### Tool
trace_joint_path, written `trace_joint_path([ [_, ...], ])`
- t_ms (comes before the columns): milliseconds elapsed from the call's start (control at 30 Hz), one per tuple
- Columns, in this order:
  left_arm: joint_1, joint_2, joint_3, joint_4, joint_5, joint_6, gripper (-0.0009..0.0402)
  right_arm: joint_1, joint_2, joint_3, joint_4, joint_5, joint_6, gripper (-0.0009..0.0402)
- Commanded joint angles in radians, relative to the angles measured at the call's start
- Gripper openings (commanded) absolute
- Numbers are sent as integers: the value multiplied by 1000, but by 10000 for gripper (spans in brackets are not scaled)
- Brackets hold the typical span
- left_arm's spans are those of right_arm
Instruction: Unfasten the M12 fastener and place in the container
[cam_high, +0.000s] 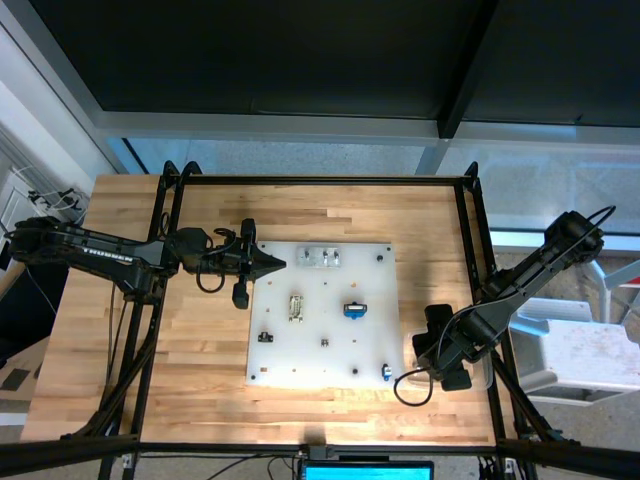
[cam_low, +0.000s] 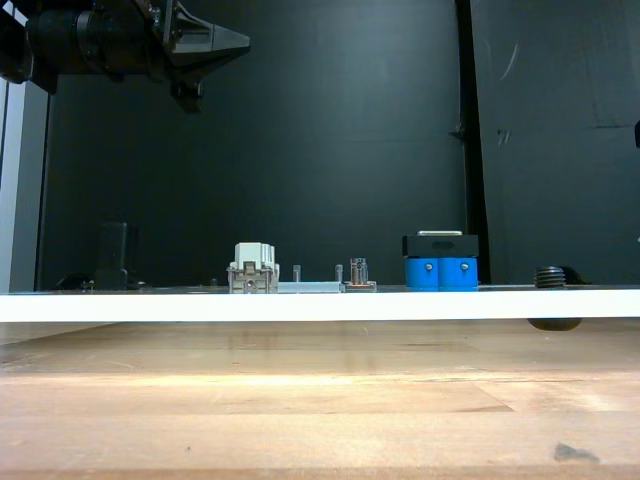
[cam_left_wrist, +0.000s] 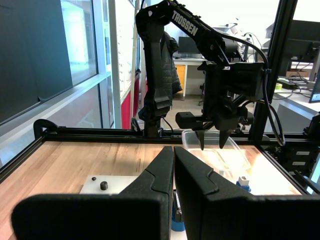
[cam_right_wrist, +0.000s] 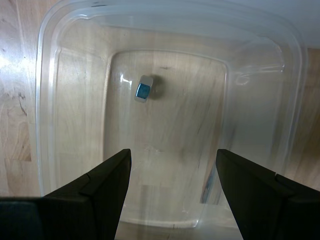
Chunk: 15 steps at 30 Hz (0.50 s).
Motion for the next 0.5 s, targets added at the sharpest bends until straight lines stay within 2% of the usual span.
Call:
trace_joint_path([
  [33, 0, 0, 0, 0, 0, 0, 0, 0, 0, 0, 4, 0, 0, 238],
  [500, 0, 0, 0, 0, 0, 0, 0, 0, 0, 0, 26, 0, 0, 238],
])
